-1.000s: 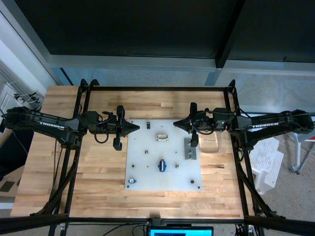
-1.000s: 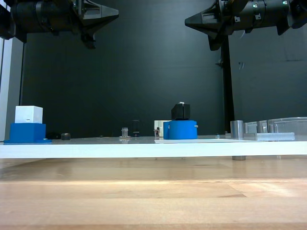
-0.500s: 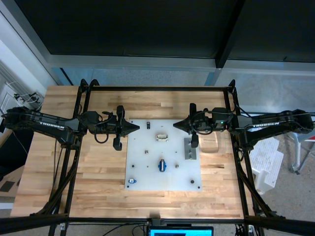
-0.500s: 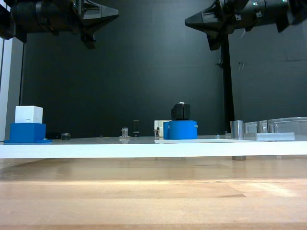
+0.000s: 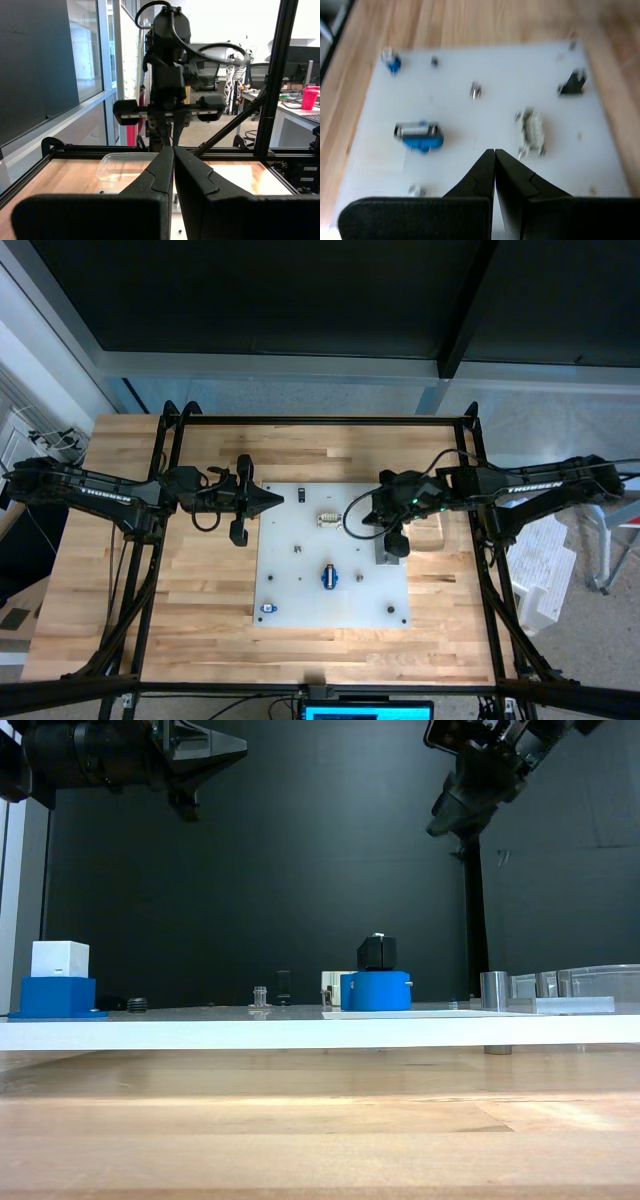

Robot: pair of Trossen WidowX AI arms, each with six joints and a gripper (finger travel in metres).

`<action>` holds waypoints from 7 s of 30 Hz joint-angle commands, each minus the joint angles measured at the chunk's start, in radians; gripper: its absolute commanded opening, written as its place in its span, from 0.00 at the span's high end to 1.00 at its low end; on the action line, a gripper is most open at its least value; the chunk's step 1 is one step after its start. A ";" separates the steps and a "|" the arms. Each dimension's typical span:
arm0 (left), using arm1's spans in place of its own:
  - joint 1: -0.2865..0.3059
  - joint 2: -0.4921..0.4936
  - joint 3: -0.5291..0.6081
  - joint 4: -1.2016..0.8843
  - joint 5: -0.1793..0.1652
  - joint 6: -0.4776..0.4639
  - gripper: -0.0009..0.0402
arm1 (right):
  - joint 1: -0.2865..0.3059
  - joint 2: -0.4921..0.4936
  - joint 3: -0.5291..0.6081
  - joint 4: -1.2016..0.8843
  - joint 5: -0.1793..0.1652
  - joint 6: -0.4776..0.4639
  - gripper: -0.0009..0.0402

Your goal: Remove the 16mm cylinder and place in the container

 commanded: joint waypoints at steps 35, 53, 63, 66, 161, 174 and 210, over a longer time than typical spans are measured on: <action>0.000 0.000 0.000 0.000 0.000 0.000 0.98 | 0.275 0.472 0.394 -0.436 0.132 0.117 0.43; 0.000 0.000 0.000 0.000 0.000 0.000 0.98 | 0.299 0.556 0.394 -0.380 0.131 0.188 0.40; 0.000 0.000 0.000 0.000 0.000 0.000 0.98 | 0.304 0.611 0.394 -0.322 0.131 0.201 0.40; 0.000 0.000 0.000 0.000 0.000 0.000 0.98 | 0.306 0.628 0.394 -0.303 0.131 0.207 0.40; 0.000 0.000 0.000 0.000 0.000 0.000 0.98 | 0.298 0.496 0.260 -0.236 0.106 0.229 0.98; 0.000 0.000 0.000 0.000 0.000 0.000 0.98 | 0.299 0.519 0.260 -0.235 0.114 0.252 0.62; 0.000 0.000 0.000 0.000 0.000 0.000 0.98 | 0.304 0.608 0.242 -0.174 0.105 0.244 0.83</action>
